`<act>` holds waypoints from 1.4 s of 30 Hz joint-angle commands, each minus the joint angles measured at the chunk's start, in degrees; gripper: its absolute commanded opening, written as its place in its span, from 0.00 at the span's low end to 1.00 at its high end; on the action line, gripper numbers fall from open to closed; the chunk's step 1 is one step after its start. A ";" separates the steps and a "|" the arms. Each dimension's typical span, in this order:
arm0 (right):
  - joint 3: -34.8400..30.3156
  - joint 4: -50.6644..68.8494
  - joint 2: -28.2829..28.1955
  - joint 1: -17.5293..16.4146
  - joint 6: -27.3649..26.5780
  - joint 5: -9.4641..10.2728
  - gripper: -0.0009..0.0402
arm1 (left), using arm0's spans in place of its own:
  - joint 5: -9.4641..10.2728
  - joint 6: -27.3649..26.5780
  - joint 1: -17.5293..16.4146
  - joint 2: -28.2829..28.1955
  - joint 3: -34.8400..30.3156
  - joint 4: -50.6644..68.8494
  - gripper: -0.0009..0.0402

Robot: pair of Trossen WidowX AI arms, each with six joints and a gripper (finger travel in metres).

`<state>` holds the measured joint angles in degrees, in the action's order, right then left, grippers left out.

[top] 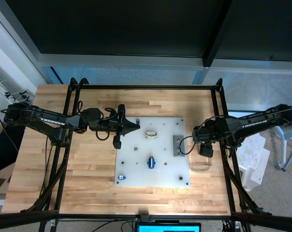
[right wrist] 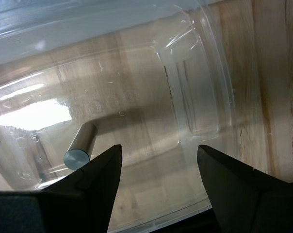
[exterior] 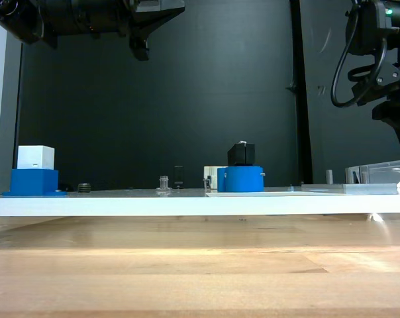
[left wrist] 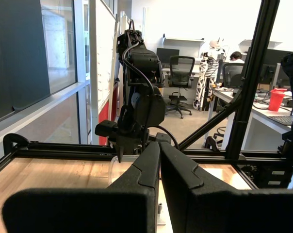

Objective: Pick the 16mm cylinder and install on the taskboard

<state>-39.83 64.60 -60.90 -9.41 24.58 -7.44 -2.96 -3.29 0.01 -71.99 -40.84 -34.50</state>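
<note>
Tabletop [top: 88, 174], wood, one. Taskboard [top: 136, 166], one, white square plate, lying flat at the tabletop's middle. It carries one small blue-and-white piece [top: 121, 179] at its near left corner, one blue fitting [top: 151, 162] near its centre, one grey block [top: 177, 145] along its right edge, and one beige connector [top: 151, 134] toward its far edge. Clear tray [top: 200, 168], one, on the tabletop just beside the taskboard's right edge. 16mm cylinder [right wrist: 81, 145], one, lying on its side on the floor of the clear tray, apart from the taskboard. Pincers, two. The right pincer [right wrist: 158, 153] hangs over the clear tray with its two fingers [right wrist: 93, 179] spread wide and nothing held. The 16mm cylinder lies below it, close by the tip of one finger and just outside the gap, not touched by either. The left pincer [top: 135, 124] is raised above the taskboard's far left corner, pointing across toward the right arm, its fingers pressed together with nothing between them, well apart from the 16mm cylinder.
</note>
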 commanded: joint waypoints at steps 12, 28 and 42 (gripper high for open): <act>1.20 -1.90 -0.79 -0.13 2.25 -0.02 0.55 | 0.00 0.02 0.00 0.00 -0.02 0.00 0.02; 1.60 -4.57 -6.21 -0.24 4.15 -0.02 0.55 | 0.00 0.02 -0.02 0.00 -0.02 0.00 0.02; 6.27 -10.97 -7.10 -0.28 5.95 1.11 0.47 | 0.00 0.02 -0.02 0.00 -0.02 0.00 0.02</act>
<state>-33.95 54.33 -68.01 -9.69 30.30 -6.61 -2.94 -3.29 0.01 -71.96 -40.84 -34.50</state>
